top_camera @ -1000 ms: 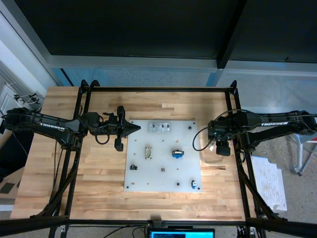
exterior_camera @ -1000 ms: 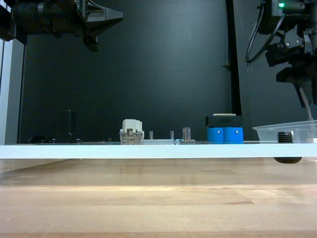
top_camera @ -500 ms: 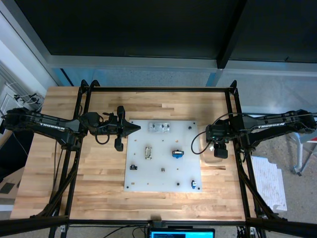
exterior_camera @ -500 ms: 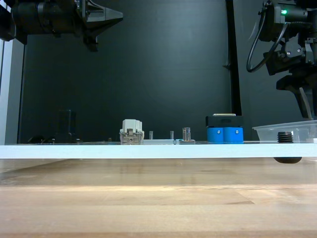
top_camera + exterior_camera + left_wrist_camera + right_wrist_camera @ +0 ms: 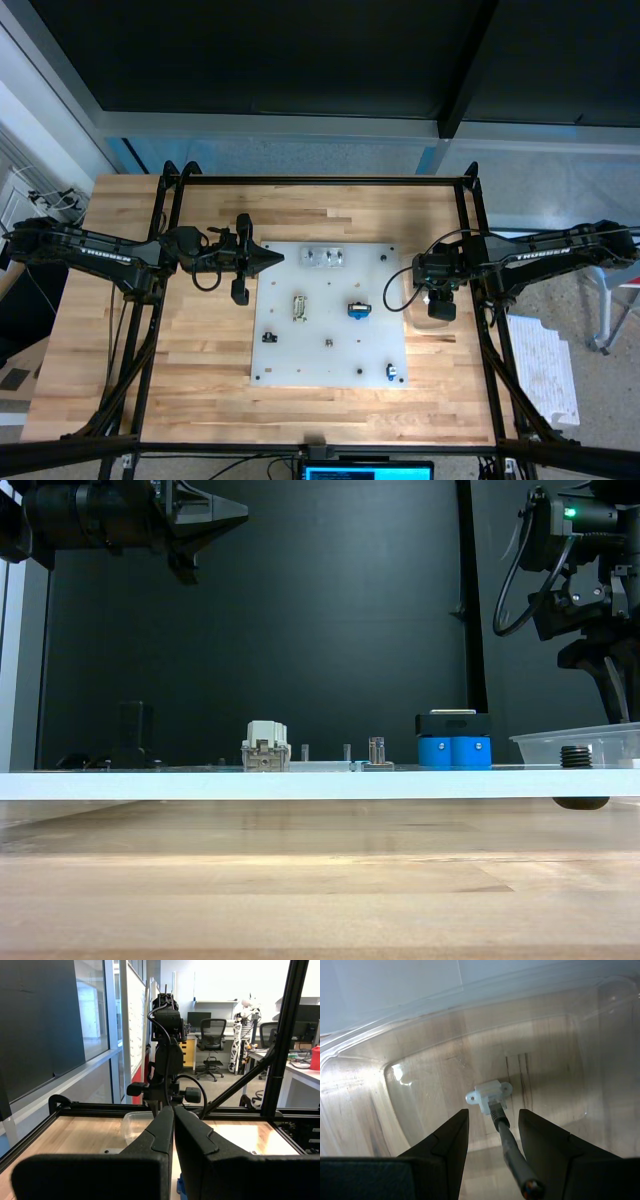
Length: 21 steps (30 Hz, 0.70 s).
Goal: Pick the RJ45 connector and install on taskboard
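The right arm (image 5: 545, 250) reaches inward. The right gripper (image 5: 493, 1114) points down into the clear tray (image 5: 380, 1050) beside the taskboard (image 5: 300, 350), its fingers (image 5: 445, 1145) spread astride the RJ45 connector (image 5: 489, 1094), which lies on the tray floor, apparently untouched. The left arm (image 5: 90, 250) extends level. The left gripper (image 5: 173, 1110), pressed together and empty, hangs high over the board's far-left corner. Both arms read "TROSSEN".

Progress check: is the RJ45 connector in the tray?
In: RJ45 connector on clear tray floor under open right gripper; left gripper above taskboard's edge.
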Available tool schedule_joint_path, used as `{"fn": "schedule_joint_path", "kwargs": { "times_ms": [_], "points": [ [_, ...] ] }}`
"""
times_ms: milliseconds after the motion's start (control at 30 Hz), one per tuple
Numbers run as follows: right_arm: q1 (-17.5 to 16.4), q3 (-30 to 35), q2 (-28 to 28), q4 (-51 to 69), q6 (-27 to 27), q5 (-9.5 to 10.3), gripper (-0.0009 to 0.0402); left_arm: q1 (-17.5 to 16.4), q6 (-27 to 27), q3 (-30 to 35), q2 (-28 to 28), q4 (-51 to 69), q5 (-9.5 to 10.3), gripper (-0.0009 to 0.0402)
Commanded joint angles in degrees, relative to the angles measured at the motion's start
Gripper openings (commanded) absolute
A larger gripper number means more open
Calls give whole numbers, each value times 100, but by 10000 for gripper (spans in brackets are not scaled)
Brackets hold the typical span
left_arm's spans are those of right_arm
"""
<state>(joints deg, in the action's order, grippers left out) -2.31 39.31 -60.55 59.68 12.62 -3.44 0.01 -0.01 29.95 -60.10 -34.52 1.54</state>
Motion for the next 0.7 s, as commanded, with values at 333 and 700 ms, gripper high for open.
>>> {"fn": "schedule_joint_path", "kwargs": {
  "times_ms": [333,700],
  "points": [
    [4,-26,2,-4,46,0,108,-2,0,0,0,0,0,0],
    [4,-26,4,-2,42,0,62,-2,0,0,-2,0,0,0]
  ]
}}
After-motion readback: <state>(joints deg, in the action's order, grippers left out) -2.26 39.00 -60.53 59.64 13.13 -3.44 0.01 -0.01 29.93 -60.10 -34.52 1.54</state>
